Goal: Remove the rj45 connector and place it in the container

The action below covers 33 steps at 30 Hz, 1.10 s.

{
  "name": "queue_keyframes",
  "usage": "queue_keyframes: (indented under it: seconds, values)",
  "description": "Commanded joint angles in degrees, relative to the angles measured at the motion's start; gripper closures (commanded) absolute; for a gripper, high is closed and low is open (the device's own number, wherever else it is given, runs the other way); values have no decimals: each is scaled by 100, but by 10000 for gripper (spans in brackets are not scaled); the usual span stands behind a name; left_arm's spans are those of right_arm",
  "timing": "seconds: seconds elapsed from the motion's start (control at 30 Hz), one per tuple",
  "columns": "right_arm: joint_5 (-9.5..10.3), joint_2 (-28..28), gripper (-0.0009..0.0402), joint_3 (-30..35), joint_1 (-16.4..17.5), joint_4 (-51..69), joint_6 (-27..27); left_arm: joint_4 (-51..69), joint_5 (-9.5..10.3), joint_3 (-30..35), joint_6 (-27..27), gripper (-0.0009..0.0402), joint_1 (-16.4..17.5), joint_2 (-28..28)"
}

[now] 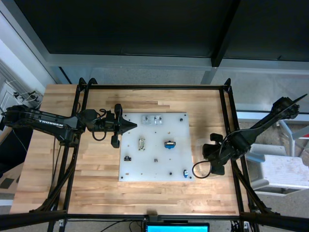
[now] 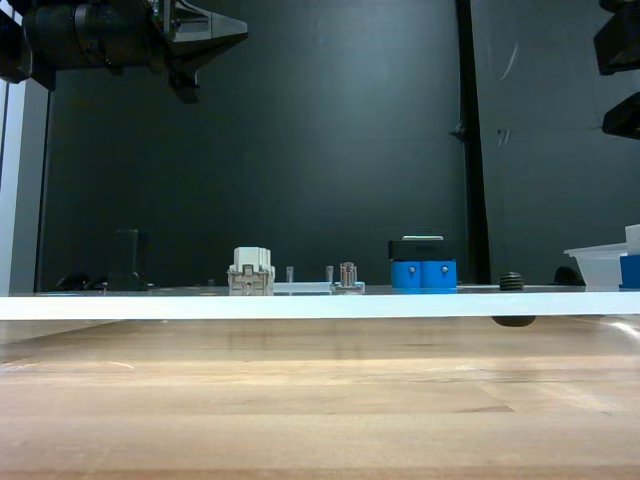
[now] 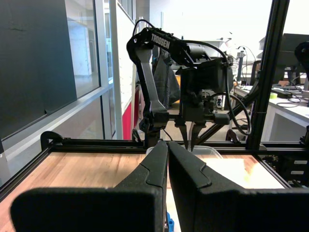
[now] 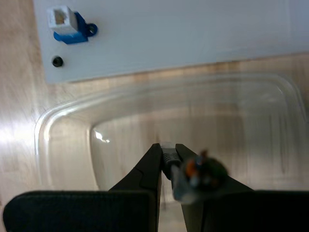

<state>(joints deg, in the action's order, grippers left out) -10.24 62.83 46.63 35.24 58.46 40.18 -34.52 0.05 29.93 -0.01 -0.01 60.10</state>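
The rj45 connector is pinched between the fingertips of the right gripper. Its long axis seems to lie along the fingers, though which end leads is too blurred to tell. It hangs over the open container, which lies against the right edge of the white board. On the board near that edge is a blue socket. The left gripper is clenched on nothing, high over the board's left edge. Both arms read "TROSSEN".
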Motion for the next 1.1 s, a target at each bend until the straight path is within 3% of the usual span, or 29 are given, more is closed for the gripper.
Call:
queue_keyframes:
  seconds: [0.03, 0.6, 1.1]
  values:
    - [0, -118, 393, -52, 17, 177, 17, 0, -2, 2, 0, 392, 2, 0]
    - [203, -197, 385, -160, 52, 243, 46, 0, -2, 2, 0, 392, 2, 0]
    - [262, -197, 237, -160, 52, 522, 138, 0, -2, 2, 0, 392, 2, 0]
